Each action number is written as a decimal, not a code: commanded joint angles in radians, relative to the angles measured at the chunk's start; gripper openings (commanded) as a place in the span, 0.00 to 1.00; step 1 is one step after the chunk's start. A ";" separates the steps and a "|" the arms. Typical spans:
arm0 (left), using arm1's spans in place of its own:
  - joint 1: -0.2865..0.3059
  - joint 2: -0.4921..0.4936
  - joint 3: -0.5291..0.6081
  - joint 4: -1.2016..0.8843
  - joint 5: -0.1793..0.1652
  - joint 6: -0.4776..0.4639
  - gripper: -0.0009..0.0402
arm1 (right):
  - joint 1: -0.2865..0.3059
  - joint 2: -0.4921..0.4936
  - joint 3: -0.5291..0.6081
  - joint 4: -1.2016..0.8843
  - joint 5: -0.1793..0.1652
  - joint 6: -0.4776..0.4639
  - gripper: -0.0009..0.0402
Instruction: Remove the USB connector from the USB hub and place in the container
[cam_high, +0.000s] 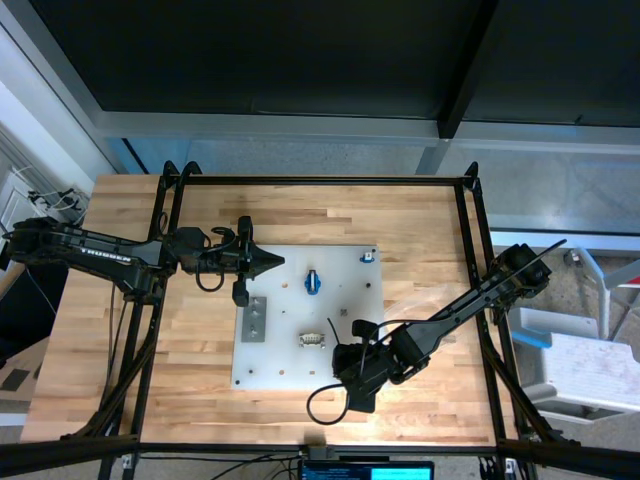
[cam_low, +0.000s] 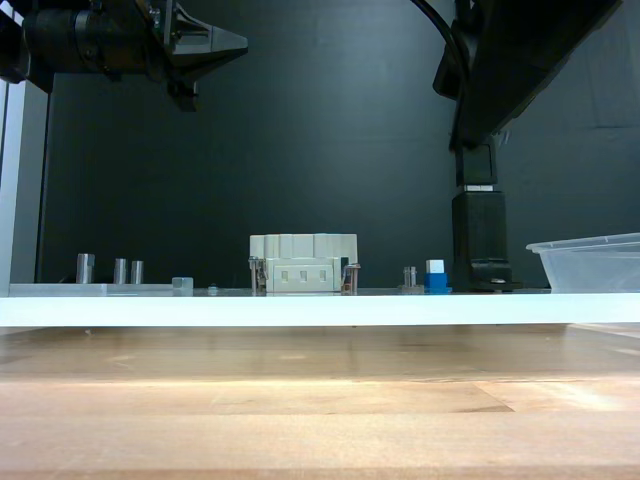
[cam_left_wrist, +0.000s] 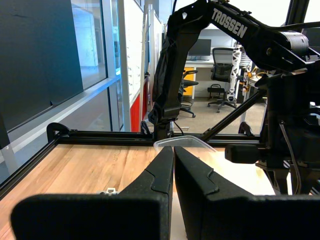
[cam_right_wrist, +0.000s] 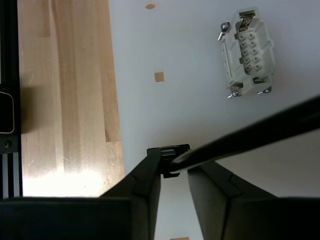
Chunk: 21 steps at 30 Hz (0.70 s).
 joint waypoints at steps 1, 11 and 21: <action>0.000 0.000 0.000 0.000 0.000 0.000 0.02 | 0.000 0.000 0.000 -0.002 0.002 0.005 0.09; 0.000 0.000 0.000 0.000 0.000 0.000 0.02 | 0.000 0.000 0.000 0.001 0.002 0.004 0.02; 0.000 0.000 0.000 0.000 0.000 0.000 0.02 | 0.002 0.000 0.011 -0.002 -0.002 -0.023 0.02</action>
